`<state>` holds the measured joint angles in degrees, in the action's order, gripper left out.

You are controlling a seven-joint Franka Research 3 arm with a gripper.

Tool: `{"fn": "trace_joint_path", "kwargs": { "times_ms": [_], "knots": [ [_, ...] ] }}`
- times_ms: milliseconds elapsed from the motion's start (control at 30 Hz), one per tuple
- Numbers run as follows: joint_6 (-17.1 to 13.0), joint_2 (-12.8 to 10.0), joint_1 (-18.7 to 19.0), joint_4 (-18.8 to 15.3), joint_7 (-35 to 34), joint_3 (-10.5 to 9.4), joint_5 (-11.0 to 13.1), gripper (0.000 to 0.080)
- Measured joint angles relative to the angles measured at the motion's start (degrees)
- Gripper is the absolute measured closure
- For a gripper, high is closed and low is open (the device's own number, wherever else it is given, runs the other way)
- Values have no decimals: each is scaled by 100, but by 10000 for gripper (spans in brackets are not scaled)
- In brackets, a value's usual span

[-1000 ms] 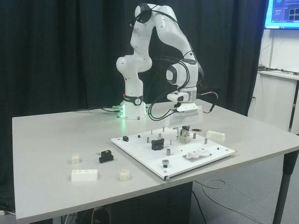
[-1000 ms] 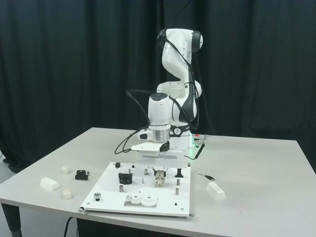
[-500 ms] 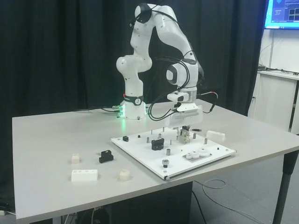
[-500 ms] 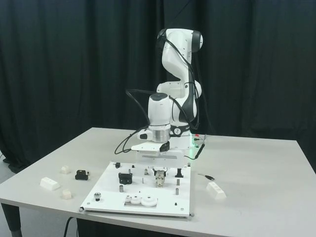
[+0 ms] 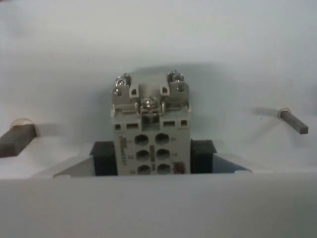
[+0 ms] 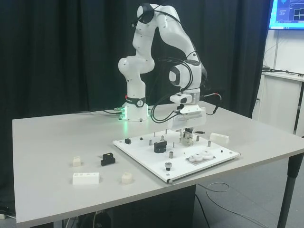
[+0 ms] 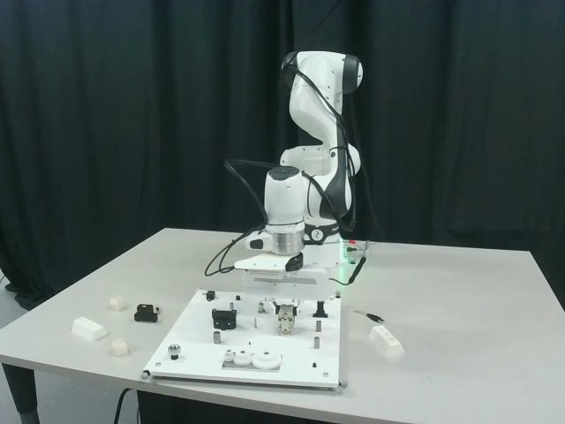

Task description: Remove waterproof.

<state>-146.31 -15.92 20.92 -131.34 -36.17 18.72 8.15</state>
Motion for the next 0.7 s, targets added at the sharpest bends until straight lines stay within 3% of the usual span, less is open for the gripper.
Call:
{"fn": "trace_joint_path", "kwargs": {
  "times_ms": [700],
  "knots": [
    [-8, 3, -5, 1, 41, -13, 6, 491]
  ]
}}
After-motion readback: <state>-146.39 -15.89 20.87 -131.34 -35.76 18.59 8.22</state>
